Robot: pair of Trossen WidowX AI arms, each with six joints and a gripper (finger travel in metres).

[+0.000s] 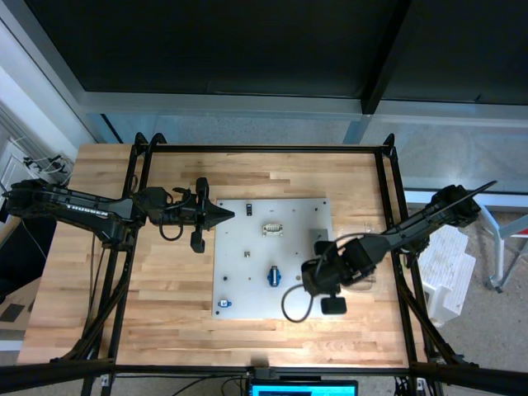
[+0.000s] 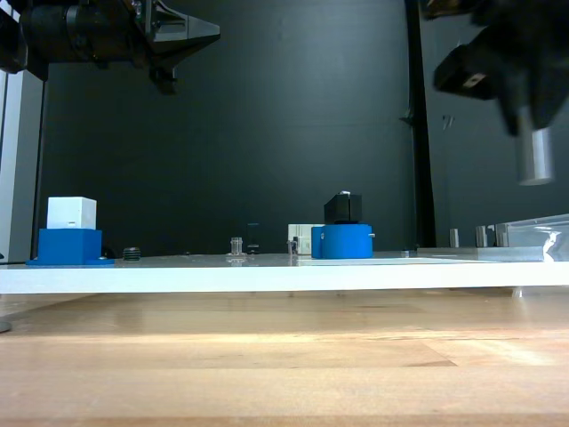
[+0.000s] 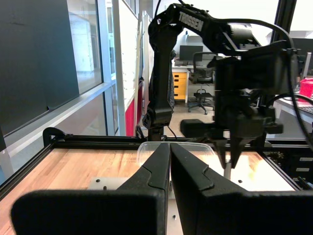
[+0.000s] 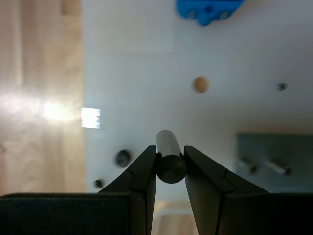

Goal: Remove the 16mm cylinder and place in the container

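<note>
16mm cylinder (image 2: 535,158) is seen in the low view hanging upright well above the white board (image 2: 267,267), pinched by the right gripper (image 2: 532,120), with the container (image 2: 544,236) below at the right. In the high view the left gripper (image 1: 224,213) is held over the board's far left corner, fingers pressed together. In the right wrist view the cylinder is clamped between both fingers (image 4: 142,171) above the board.
</note>
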